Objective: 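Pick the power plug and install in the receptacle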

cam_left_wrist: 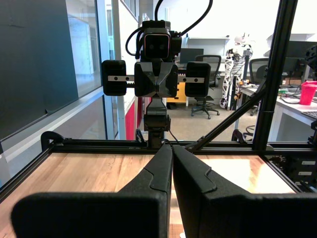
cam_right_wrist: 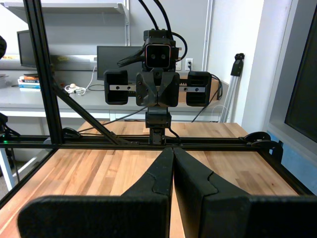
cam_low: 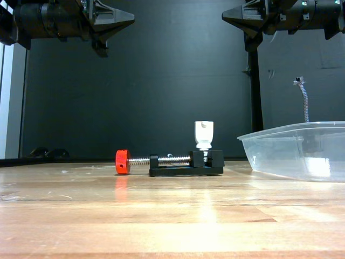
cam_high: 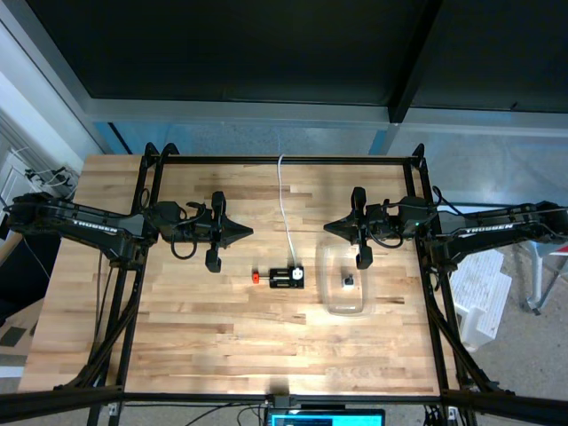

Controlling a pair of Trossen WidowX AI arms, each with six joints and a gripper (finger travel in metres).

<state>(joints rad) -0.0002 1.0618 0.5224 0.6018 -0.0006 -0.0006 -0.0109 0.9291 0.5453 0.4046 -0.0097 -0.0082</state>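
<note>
The power plug (cam_high: 349, 281), a tiny black block, lies inside the clear tray (cam_high: 337, 306) right of centre. The receptacle (cam_high: 297, 273) (cam_low: 204, 133) is a white round-faced socket standing upright in a black vise; its white cable (cam_high: 285, 209) runs toward the far edge. My left gripper (cam_high: 249, 232) (cam_low: 132, 21) (cam_left_wrist: 172, 151) hovers high over the table's left half, shut and holding nothing. My right gripper (cam_high: 326, 227) (cam_low: 223, 19) (cam_right_wrist: 173, 151) hovers high at the right, above and behind the tray, also shut and holding nothing. The two grippers point at each other.
The black vise (cam_high: 284, 278) (cam_low: 186, 164) with a red knob (cam_high: 256, 277) (cam_low: 122, 162) sits mid-table. The clear tray (cam_low: 294, 154) stands to its right. A black frame rail (cam_high: 284, 160) borders the far side of the wooden table (cam_high: 195, 328).
</note>
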